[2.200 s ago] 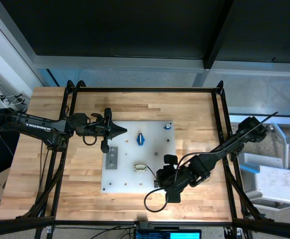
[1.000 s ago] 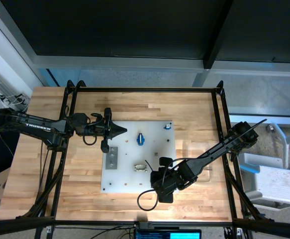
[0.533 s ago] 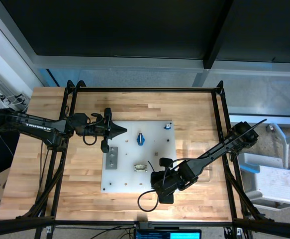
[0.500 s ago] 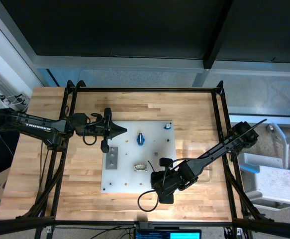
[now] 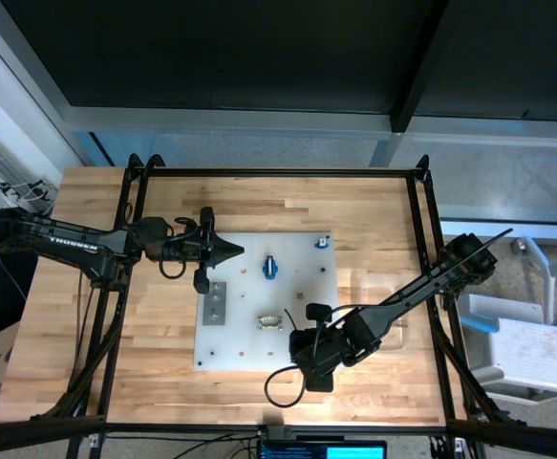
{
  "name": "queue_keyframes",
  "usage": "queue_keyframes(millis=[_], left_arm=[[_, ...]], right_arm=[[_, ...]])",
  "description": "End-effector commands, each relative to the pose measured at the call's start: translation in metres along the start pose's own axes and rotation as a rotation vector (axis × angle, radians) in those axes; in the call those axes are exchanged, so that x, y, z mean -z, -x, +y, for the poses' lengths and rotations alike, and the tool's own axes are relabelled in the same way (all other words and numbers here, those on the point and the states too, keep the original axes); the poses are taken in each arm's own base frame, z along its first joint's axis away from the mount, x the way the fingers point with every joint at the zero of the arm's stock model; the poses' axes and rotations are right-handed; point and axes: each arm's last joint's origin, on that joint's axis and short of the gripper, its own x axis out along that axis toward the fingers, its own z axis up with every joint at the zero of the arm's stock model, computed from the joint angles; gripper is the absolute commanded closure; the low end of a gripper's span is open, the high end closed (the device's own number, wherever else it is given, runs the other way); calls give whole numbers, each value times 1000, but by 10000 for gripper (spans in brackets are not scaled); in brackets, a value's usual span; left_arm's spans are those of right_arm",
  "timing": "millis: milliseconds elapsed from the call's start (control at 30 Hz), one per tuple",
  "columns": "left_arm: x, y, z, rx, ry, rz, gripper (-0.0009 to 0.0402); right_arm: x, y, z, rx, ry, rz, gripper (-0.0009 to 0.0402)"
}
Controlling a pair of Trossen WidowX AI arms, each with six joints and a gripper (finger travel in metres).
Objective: Remove the USB connector from the USB hub and place in the container
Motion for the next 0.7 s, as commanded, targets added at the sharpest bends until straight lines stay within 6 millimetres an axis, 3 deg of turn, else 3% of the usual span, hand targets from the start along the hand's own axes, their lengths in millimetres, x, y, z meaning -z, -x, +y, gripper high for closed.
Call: queue_keyframes(millis=[33, 367, 700], left_arm=[[0, 0, 0, 0, 0, 0, 392], [0, 0, 0, 0, 0, 0, 392], [0, 0, 0, 0, 0, 0, 392]], right_arm=[[4, 4, -1, -7, -5, -40, 393], [23, 12, -4, -15, -9, -94, 393], [22, 10, -3, -37, -15, -90, 393]])
